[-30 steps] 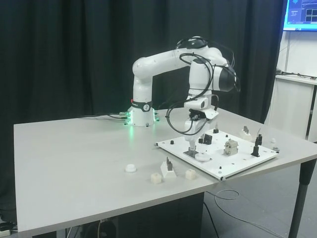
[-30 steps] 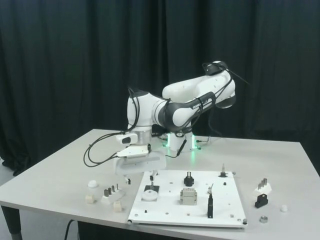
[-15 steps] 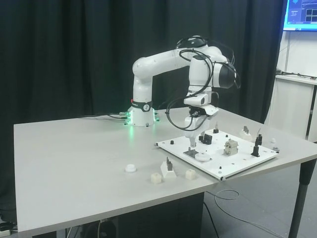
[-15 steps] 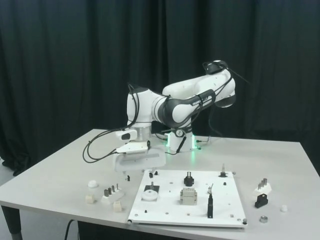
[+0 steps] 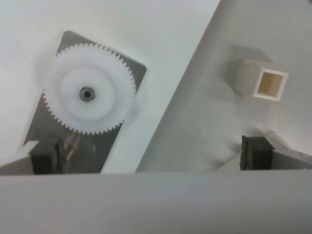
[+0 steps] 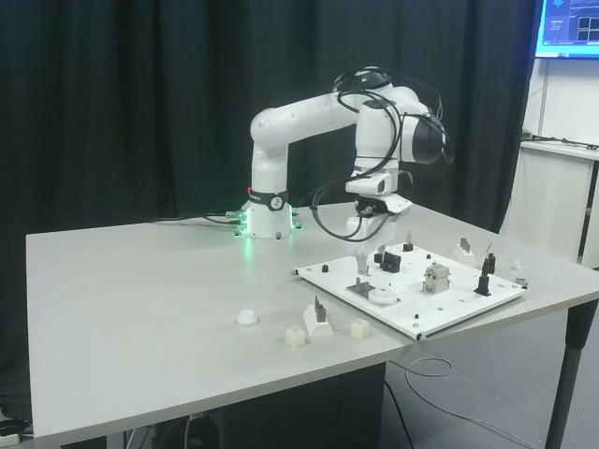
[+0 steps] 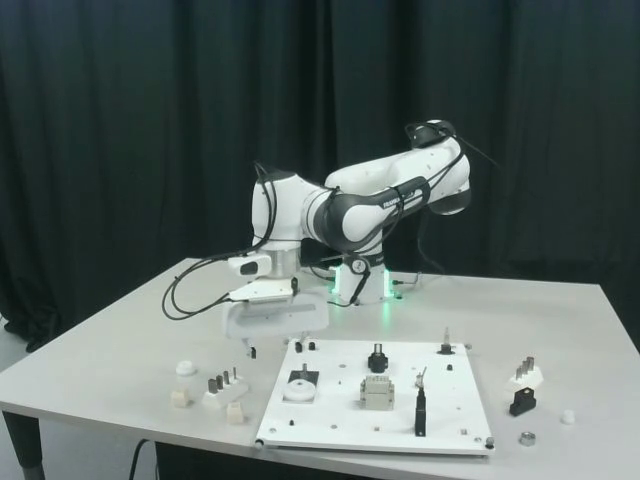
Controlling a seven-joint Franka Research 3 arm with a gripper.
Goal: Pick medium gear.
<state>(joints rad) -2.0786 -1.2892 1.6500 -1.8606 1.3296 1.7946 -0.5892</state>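
A white toothed gear [image 5: 87, 92] lies flat on a grey metal plate on the white board [image 7: 450, 425]. It shows near the board's front corner in the room views [image 6: 382, 296] [image 7: 298, 392]. My gripper [image 5: 151, 155] hangs above it and the board's edge, open, with nothing between its black fingertips [image 5: 46, 156]. From the room cameras the gripper [image 6: 367, 236] [image 7: 278, 348] is well above the board, not touching the gear.
Off the board's edge stand a hollow white cube [image 5: 261, 80] [image 7: 236, 410], a second cube [image 7: 180, 398], a peg holder [image 7: 222, 385] and a round white part [image 7: 185, 368]. Black upright parts [image 7: 420, 412] stand on the board. Small parts [image 7: 520, 402] lie beyond its far side.
The gripper has risen away from the board over the last second and shifted slightly toward the arm's base. The gear and the other parts stayed in place.
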